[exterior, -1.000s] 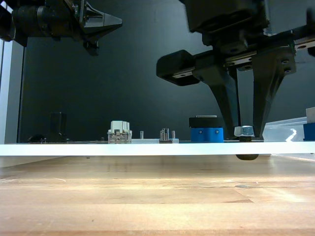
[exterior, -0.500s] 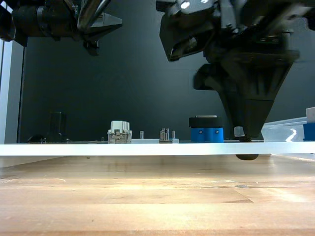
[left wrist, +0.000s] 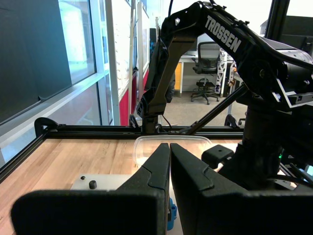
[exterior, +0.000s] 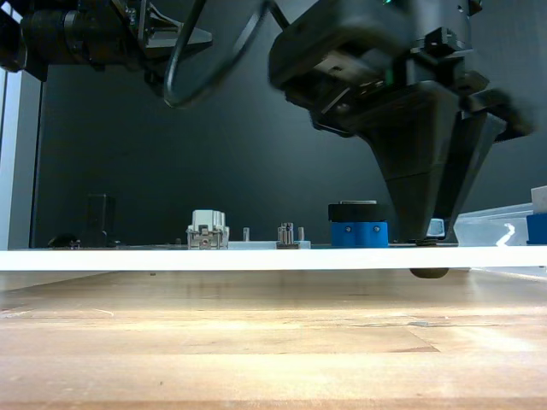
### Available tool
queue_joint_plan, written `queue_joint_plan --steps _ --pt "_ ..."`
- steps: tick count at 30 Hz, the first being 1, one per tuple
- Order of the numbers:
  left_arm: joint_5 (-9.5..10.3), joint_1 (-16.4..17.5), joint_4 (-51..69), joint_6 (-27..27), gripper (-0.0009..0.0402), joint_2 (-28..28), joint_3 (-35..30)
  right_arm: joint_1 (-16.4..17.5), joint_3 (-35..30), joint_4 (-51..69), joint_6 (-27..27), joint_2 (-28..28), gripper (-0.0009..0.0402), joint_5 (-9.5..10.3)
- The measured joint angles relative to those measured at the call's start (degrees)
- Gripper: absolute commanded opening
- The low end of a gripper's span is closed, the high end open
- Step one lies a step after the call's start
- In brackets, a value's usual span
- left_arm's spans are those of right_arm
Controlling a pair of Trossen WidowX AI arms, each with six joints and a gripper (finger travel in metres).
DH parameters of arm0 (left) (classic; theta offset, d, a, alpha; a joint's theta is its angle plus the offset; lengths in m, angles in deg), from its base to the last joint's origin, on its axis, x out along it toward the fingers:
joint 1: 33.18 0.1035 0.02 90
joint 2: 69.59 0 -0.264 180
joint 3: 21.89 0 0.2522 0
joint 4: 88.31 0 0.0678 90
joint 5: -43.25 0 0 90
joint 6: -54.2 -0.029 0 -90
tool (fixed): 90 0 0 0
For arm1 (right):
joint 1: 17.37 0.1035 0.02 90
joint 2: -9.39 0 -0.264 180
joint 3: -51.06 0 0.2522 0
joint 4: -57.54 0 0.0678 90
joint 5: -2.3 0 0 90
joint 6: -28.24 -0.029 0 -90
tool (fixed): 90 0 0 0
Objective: Pick the M12 fastener and fasten on the M12 threads
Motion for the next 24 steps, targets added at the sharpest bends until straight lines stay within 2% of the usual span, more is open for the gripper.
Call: queue_joint_plan --steps 6,18,24 --pt "0.02 0.0 0.0 -0.02 0.0 0.0 0.0 -0.04 0.02 -0.04 -21.05 0.0 0.0043 0.0" --pt "0.0 0.0 0.0 0.0 0.0 0.0 0.02 -0.04 0.02 -0.09 -49.7 0.0 0.0043 -0.07" --pt "0.02 0.0 0.0 -0.02 0.0 0.0 0.02 -0.07 0.02 -0.11 -67.54 0.0 0.0043 -0.13"
